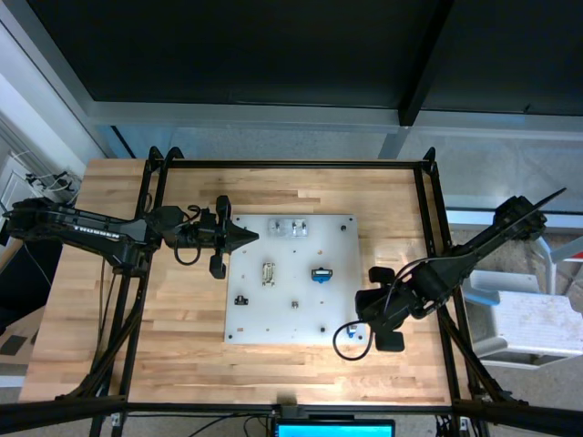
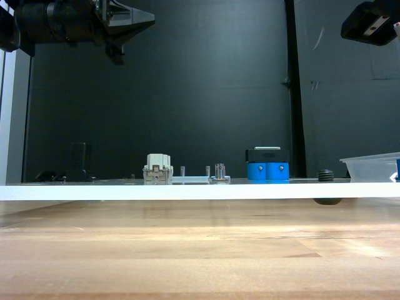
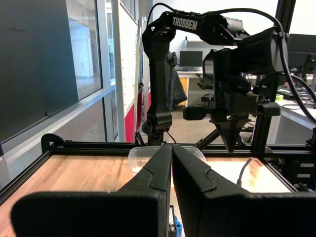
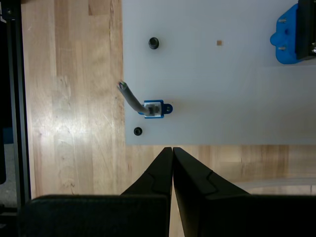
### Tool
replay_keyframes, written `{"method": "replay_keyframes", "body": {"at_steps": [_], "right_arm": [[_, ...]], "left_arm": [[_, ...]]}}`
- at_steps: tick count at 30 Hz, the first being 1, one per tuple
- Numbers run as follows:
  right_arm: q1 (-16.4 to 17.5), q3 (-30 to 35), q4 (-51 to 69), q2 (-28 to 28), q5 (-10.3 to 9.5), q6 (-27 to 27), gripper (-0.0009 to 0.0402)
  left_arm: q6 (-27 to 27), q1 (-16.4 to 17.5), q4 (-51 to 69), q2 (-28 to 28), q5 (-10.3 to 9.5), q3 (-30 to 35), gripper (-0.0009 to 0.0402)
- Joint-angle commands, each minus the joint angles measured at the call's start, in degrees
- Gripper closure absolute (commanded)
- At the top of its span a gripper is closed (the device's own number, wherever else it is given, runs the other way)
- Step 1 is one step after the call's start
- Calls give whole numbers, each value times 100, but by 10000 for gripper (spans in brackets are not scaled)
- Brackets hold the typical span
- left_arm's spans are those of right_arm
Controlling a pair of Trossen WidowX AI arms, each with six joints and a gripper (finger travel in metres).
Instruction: Remove the rj45 connector and place it in the container
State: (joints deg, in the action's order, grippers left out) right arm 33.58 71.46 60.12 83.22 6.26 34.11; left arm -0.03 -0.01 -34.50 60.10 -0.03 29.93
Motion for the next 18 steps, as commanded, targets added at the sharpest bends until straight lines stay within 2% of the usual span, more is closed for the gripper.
{"method": "replay_keyframes", "body": {"at_steps": [1, 6, 18], "right_arm": [[24, 59, 7, 107, 20, 4, 393], [39, 92, -4, 251, 20, 2, 374], [59, 90, -68, 511, 13, 13, 252]], "left_arm": [[2, 0, -2, 2, 0, 2, 392], [2, 2, -2, 2, 0, 2, 392], [2, 0, -2, 0, 0, 2, 392]]}}
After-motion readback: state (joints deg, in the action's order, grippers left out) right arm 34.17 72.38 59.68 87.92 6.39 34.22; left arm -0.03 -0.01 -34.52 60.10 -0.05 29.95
